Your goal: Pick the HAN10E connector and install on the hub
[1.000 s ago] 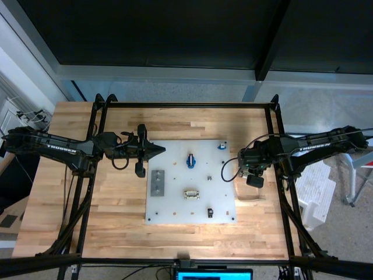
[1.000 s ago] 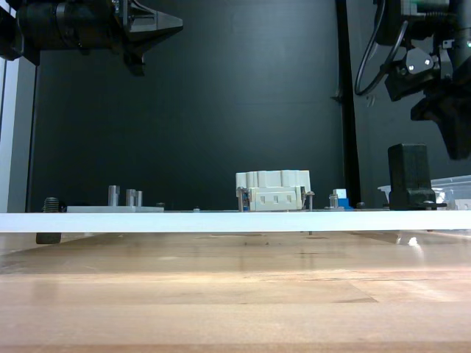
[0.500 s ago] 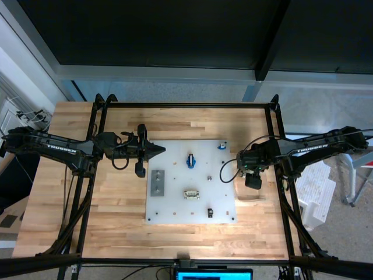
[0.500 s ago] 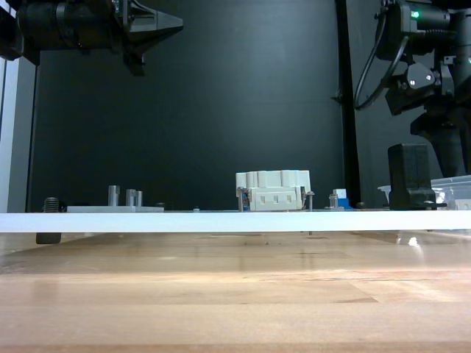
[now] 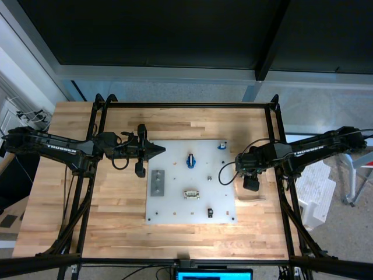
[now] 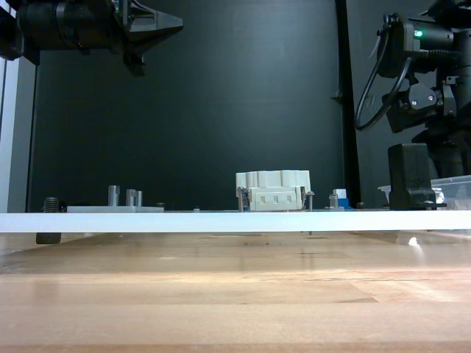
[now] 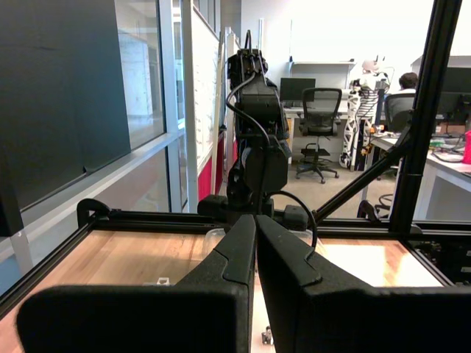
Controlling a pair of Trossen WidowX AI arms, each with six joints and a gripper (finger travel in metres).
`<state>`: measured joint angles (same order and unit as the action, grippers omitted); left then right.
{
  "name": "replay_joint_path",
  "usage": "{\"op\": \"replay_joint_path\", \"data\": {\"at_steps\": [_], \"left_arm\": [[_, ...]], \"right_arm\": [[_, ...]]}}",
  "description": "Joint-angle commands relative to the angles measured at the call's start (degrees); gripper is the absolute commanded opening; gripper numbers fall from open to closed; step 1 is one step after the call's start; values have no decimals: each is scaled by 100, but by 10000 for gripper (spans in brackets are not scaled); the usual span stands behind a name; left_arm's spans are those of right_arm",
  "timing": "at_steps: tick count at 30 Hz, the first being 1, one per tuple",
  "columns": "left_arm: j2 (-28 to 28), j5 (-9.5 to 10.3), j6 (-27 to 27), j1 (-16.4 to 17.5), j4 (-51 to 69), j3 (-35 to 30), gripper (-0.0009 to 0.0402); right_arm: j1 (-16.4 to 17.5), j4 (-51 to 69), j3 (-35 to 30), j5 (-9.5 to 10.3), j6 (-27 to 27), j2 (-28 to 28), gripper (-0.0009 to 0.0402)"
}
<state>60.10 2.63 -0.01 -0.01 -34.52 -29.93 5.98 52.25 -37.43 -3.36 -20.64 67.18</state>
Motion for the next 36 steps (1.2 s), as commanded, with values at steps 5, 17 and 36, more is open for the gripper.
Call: {"op": "replay_joint_path", "data": {"at_steps": [5, 17, 36], "left_arm": [[0, -2, 0, 0, 0, -2, 0], [0, 0, -2, 0, 0, -2, 0], [0, 0, 0, 0, 0, -2, 0]], "right_arm": [[13, -177, 111, -7, -168, 175, 263], [42, -525, 352, -9, -210, 195, 256], [44, -496, 236, 55, -205, 192, 64]]}}
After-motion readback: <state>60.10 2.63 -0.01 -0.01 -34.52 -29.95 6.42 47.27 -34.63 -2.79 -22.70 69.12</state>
